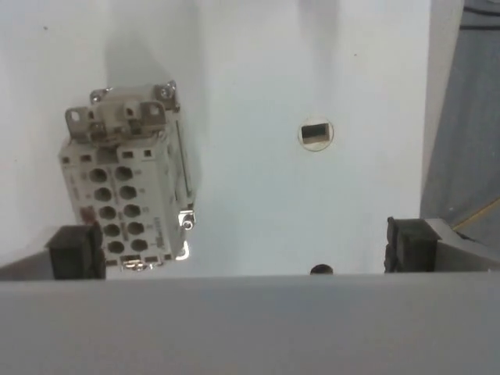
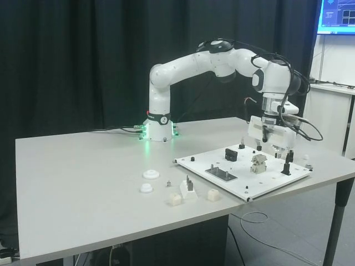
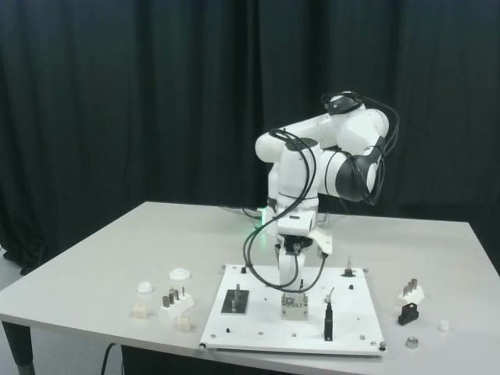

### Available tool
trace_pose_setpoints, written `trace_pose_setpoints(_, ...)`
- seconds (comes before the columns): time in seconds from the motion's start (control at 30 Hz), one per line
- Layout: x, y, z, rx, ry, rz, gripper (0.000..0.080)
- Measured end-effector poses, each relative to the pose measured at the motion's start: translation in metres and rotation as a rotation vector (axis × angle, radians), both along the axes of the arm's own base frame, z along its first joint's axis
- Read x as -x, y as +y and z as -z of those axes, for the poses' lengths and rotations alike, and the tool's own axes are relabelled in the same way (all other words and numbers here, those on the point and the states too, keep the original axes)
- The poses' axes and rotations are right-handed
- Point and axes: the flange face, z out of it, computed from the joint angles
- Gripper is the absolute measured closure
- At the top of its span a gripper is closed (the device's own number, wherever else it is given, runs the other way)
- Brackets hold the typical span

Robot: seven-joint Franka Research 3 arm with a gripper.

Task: Insert waterproof.

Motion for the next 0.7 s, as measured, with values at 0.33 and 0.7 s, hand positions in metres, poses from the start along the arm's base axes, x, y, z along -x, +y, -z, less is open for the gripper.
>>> trace_pose_setpoints(0.33, -0.001, -0.001, 0.009, -0.01, 0.024, 0.001, 0.0003)
trace_pose_setpoints(0.7, 0.0, 0.001, 0.016, -0.015, 0.036, -0.003, 0.0003)
